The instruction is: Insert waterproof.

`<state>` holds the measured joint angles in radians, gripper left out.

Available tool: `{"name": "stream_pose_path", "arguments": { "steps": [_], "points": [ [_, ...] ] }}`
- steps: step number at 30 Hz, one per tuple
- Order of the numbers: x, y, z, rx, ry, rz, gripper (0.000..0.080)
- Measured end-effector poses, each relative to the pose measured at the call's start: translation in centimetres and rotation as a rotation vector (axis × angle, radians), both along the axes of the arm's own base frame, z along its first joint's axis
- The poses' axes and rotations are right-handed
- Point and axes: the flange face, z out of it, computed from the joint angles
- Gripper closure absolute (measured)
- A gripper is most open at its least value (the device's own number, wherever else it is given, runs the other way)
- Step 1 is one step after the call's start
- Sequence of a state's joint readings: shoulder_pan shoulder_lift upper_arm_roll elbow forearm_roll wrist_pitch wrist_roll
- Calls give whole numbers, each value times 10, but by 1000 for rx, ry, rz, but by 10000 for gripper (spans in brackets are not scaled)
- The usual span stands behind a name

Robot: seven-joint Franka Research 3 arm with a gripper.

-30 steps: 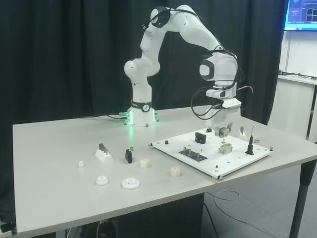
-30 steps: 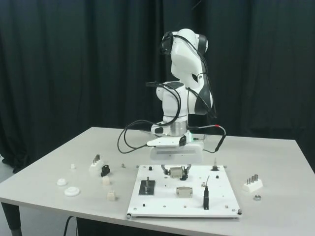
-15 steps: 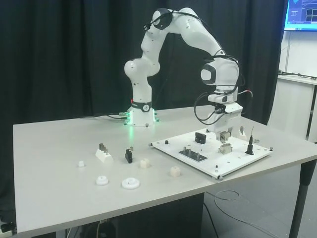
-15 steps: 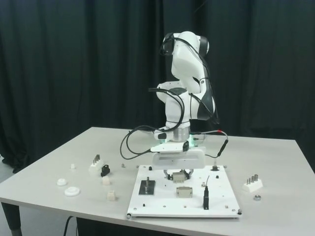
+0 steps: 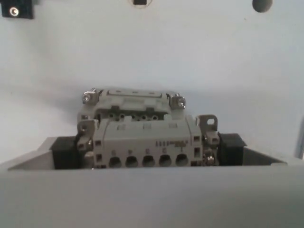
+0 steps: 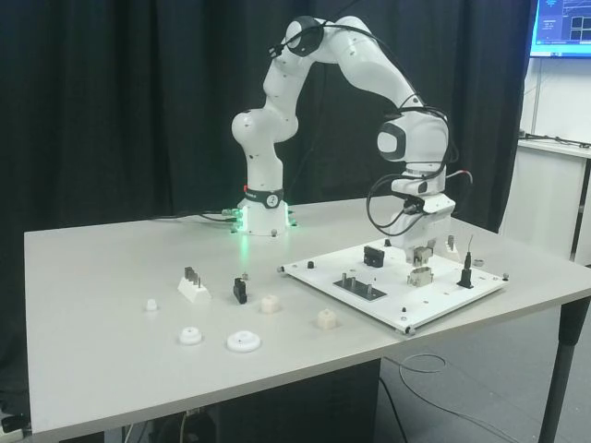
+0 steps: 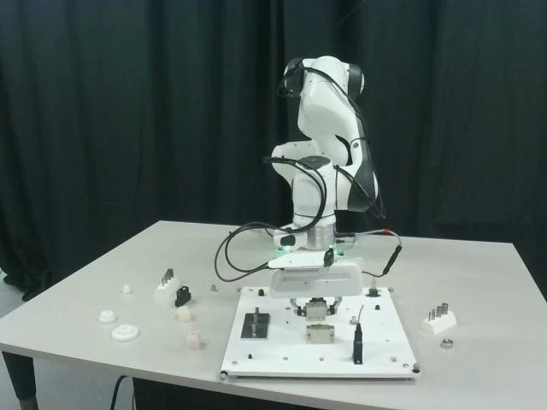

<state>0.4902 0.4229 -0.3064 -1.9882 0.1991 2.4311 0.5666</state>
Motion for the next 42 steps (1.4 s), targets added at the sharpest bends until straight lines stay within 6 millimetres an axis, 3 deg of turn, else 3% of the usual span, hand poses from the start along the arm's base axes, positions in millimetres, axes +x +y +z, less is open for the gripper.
{"name": "stream_pose_path", "arguments": {
  "steps": [42],
  "points": [
    [-2,10,-17,-3,5,-27,183]
  ]
}}
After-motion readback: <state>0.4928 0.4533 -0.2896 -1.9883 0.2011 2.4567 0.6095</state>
